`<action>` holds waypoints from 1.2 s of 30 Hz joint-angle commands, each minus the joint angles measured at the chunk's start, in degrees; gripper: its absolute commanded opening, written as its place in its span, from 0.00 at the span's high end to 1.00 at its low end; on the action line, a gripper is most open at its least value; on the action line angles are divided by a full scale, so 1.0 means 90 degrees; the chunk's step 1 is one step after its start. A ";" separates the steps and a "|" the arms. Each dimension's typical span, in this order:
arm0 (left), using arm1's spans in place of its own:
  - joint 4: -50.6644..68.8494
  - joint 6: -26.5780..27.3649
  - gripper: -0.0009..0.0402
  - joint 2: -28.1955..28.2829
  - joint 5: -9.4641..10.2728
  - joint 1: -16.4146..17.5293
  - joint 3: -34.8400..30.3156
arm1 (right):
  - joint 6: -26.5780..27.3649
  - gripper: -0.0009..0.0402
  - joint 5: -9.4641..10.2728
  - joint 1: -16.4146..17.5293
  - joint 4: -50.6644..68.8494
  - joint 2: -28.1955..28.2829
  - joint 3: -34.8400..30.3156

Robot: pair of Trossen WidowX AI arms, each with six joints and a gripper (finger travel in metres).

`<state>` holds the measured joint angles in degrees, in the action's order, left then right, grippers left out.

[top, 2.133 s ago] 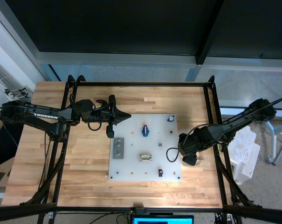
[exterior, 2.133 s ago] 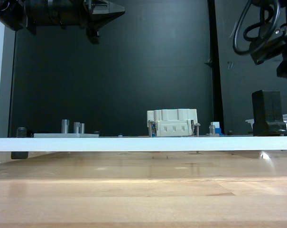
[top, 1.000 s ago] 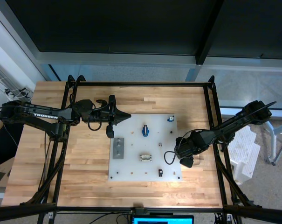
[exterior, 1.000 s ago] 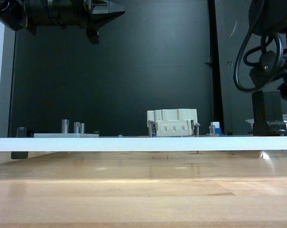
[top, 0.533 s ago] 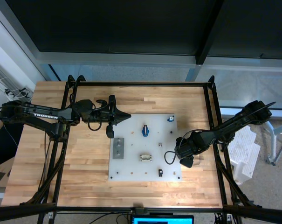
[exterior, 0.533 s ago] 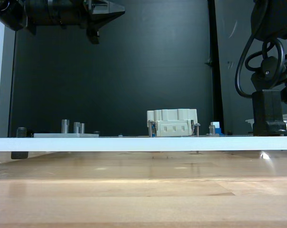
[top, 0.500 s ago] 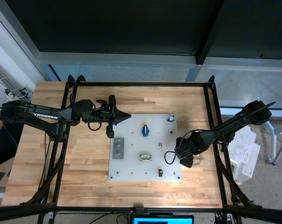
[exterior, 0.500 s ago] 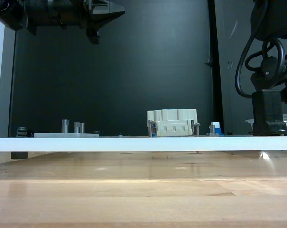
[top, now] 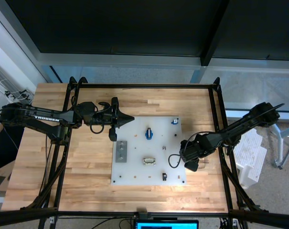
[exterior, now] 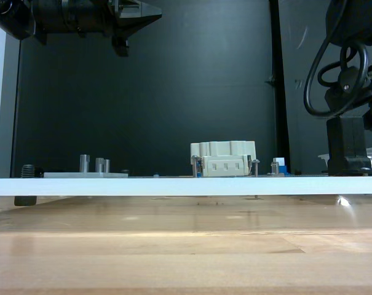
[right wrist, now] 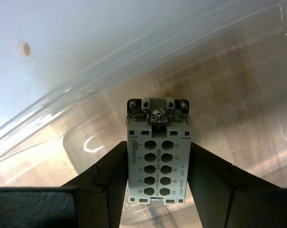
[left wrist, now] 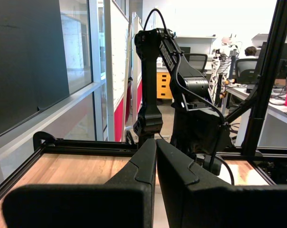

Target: Pick the HAN10E connector and install on the hub

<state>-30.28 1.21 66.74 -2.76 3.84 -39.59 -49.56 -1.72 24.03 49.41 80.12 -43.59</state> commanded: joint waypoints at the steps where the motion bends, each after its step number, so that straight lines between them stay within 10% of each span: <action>1: -0.0002 0.0000 0.98 0.0000 0.0000 0.0000 0.0000 | 0.0063 0.87 0.0015 -0.0002 0.0027 -0.0160 -0.0005; 36: -0.0002 0.0000 0.98 0.0000 0.0000 0.0002 0.0000 | 0.2637 0.92 0.0032 -0.0019 0.1722 -0.0746 -0.1413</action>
<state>-30.28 1.21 66.74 -2.76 3.84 -39.57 -25.98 -1.48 23.86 64.95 73.34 -56.29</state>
